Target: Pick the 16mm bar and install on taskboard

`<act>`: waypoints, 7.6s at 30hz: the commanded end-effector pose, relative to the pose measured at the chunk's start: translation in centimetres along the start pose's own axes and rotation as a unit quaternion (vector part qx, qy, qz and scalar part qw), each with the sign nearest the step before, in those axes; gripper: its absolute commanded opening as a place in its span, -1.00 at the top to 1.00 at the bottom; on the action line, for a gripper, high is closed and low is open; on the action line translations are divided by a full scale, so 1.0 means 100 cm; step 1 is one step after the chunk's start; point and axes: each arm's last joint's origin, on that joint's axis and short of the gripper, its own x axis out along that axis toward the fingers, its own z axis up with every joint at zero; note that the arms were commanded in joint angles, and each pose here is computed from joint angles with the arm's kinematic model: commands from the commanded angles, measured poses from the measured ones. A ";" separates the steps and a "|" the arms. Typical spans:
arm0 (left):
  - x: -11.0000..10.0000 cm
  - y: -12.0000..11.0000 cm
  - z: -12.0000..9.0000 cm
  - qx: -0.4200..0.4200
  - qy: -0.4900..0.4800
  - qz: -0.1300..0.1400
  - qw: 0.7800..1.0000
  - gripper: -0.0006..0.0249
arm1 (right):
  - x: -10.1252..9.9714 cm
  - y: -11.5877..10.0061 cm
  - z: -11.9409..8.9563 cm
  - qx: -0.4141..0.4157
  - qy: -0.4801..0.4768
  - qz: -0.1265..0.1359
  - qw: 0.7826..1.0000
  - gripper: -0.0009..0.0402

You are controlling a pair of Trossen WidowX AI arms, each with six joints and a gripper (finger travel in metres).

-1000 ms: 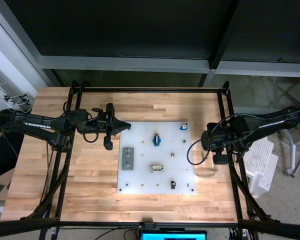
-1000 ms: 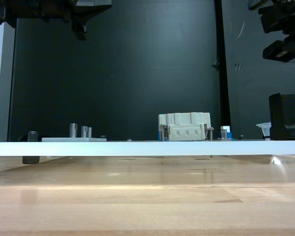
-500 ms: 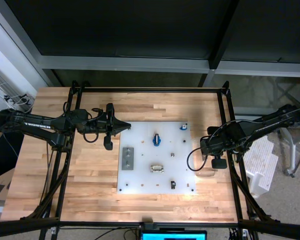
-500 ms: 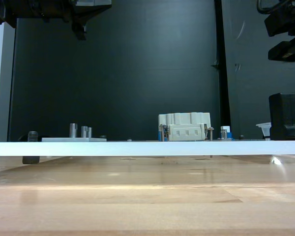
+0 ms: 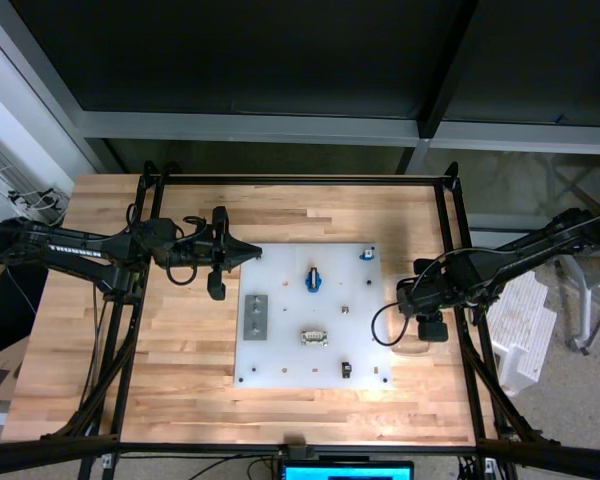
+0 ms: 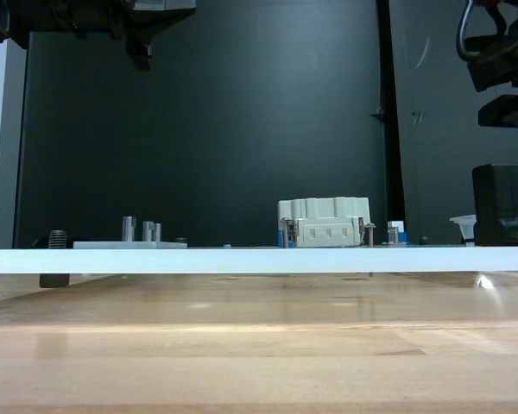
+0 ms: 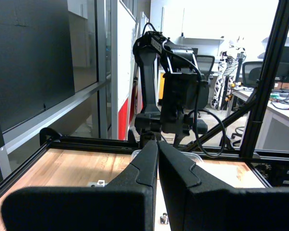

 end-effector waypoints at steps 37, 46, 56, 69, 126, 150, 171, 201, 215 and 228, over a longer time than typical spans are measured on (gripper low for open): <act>0.000 0.000 0.000 0.000 0.000 0.000 1.000 0.95 | 0.051 0.010 -0.009 -0.039 -0.010 -0.005 0.999 0.02; 0.000 0.000 0.000 0.000 0.000 0.000 1.000 0.95 | 0.056 0.011 -0.011 -0.044 -0.013 -0.004 0.999 0.02; 0.000 0.000 0.000 0.000 0.000 0.000 1.000 0.95 | 0.056 0.011 -0.012 -0.049 -0.011 -0.005 0.999 0.02; 0.000 0.000 0.000 0.000 0.000 0.000 1.000 0.95 | 0.056 0.011 -0.012 -0.053 -0.011 -0.005 0.999 0.44; 0.000 0.000 0.000 0.000 0.000 0.000 1.000 0.95 | -0.026 0.014 0.007 -0.052 -0.040 0.009 0.998 0.88; 0.000 0.000 0.000 0.000 0.000 0.000 1.000 0.95 | -0.036 0.075 0.053 -0.053 -0.027 0.014 0.998 0.88; 0.000 0.000 0.000 0.000 0.000 0.000 1.000 0.95 | -0.023 0.112 0.069 -0.050 -0.031 0.025 0.998 0.88; 0.000 0.000 0.000 0.000 0.000 0.000 1.000 0.95 | -0.020 0.126 0.073 -0.039 -0.028 0.024 0.999 0.88; 0.000 0.000 0.000 0.000 0.000 0.000 1.000 0.95 | -0.012 0.131 0.076 -0.040 -0.022 0.019 0.999 0.88; 0.000 0.000 0.000 0.000 0.000 0.000 1.000 0.95 | -0.002 0.134 0.078 -0.032 -0.012 0.012 0.999 0.88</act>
